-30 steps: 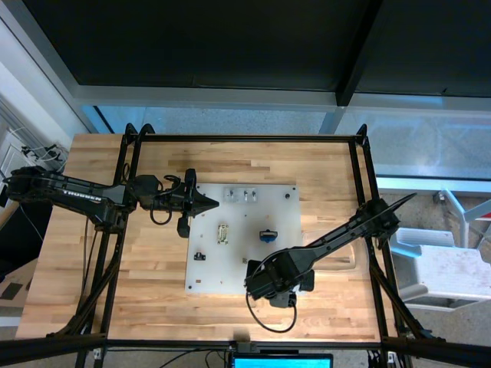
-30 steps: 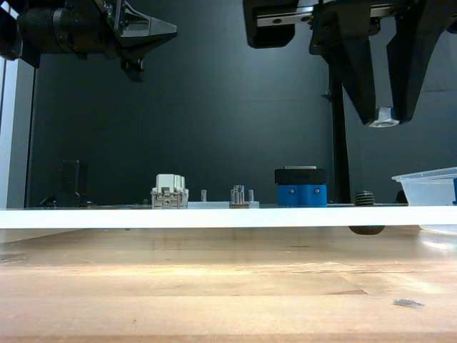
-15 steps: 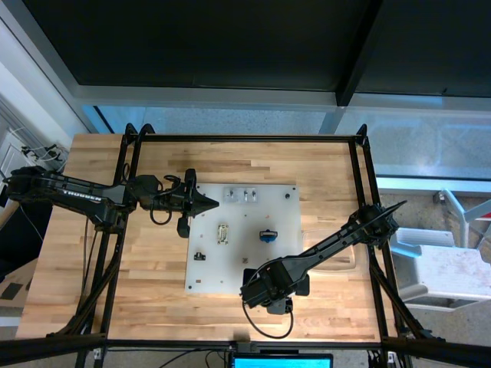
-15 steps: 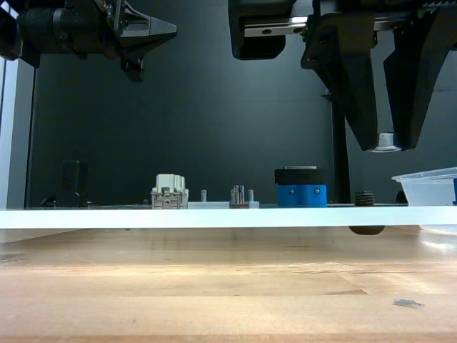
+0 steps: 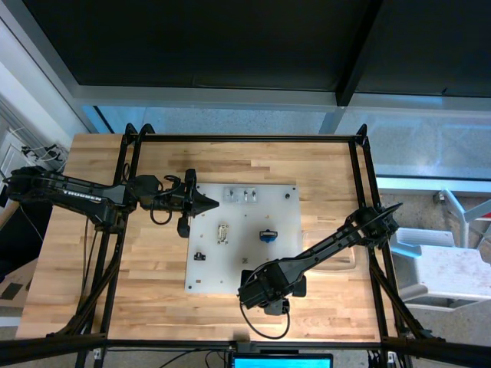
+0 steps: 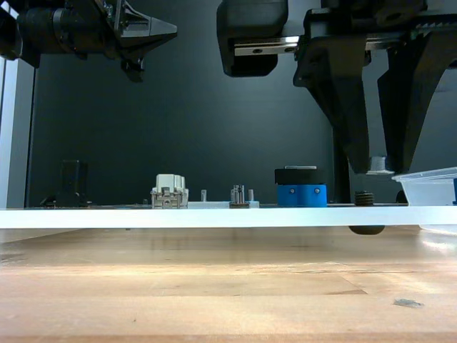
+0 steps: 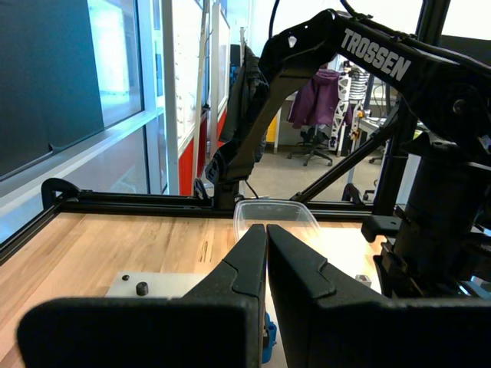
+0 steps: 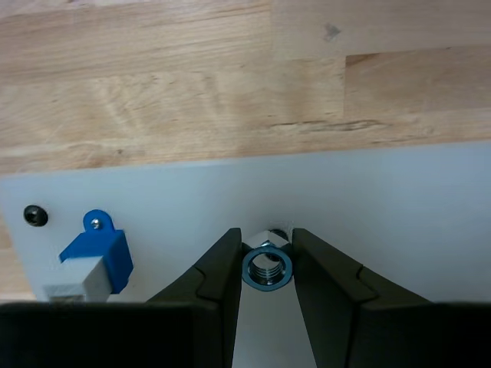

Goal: Pick the M12 fastener and fasten on the M12 threads

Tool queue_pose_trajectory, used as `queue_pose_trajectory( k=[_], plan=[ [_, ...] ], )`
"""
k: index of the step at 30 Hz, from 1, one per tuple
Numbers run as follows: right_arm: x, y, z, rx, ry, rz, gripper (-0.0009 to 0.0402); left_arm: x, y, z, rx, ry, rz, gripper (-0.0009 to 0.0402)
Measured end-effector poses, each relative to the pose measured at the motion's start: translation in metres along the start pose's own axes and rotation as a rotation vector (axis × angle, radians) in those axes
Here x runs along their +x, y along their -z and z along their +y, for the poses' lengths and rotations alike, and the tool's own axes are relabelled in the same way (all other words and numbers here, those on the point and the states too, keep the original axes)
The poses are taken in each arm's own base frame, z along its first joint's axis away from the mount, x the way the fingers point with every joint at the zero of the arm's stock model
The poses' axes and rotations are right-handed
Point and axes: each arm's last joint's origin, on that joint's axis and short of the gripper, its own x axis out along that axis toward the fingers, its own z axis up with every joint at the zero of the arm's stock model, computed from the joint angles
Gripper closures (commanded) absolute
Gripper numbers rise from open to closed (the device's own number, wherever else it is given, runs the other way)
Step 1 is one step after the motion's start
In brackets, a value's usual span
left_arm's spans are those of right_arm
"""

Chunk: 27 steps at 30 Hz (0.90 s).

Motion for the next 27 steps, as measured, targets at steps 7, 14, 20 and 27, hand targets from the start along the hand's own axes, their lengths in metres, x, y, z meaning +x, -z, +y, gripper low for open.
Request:
queue_pose_trajectory(
  k=[7, 14, 20, 27],
  plan=[
    [0.004, 0.004, -0.003, 0.004, 0.008, -0.005, 0.0364, 0.000, 0.000, 0.000, 0.000, 0.000, -0.002, 0.0393],
    [0.007, 0.006, -0.004, 0.003, 0.013, -0.007, 0.0364, 0.000, 0.000, 0.000, 0.000, 0.000, 0.000, 0.0393],
    [0.011, 0.006, -0.003, 0.003, 0.006, -0.012, 0.0364, 0.000, 0.000, 0.000, 0.000, 0.000, 0.000, 0.0393],
    [0.013, 0.006, -0.003, 0.003, 0.007, -0.015, 0.0364, 0.000, 0.000, 0.000, 0.000, 0.000, 0.000, 0.0393]
  ],
)
